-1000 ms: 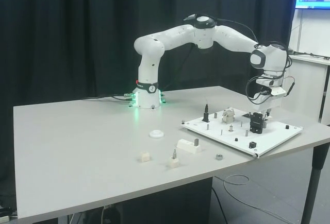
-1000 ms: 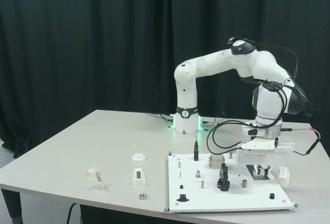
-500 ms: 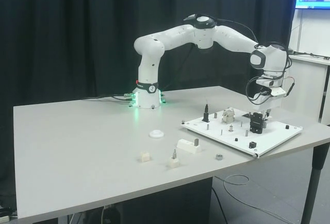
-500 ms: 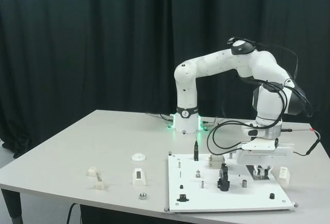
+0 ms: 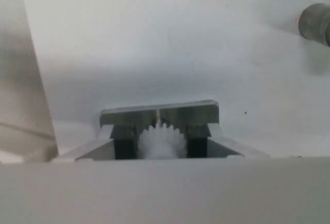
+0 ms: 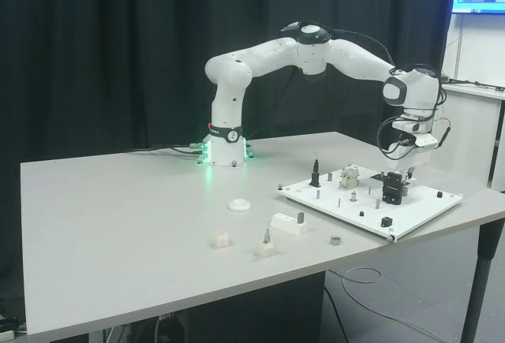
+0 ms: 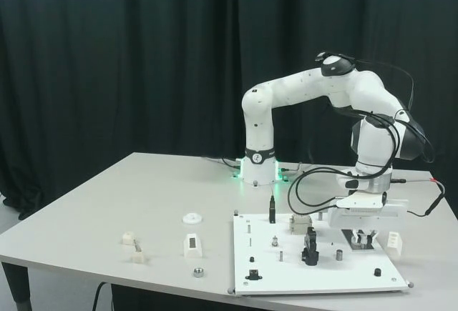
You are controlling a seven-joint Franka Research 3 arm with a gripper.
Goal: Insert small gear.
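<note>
In the wrist view, a small white toothed gear [image 5: 161, 141] sits between the two black fingers [image 5: 125, 142] of my gripper [image 5: 161, 145], which is shut on it. Below it lies the white assembly board [image 5: 180, 54], with a grey peg [image 5: 315, 23] standing off to one side. In the first room view the gripper [image 6: 408, 173] hangs just above the far right part of the board [image 6: 418, 209]. The second room view shows the gripper [image 7: 365, 237] over the board's [image 7: 315, 272] back right area. The gear itself cannot be made out in either room view.
Black fixtures [image 6: 392, 189] and several small pegs stand on the board, and a white block [image 7: 393, 243] sits at its right edge. On the table beside the board lie a white disc [image 6: 239, 205], white blocks [image 6: 288, 223] and a nut [image 6: 335, 240].
The wrist and gripper have risen slightly above the board. Nothing else has moved.
</note>
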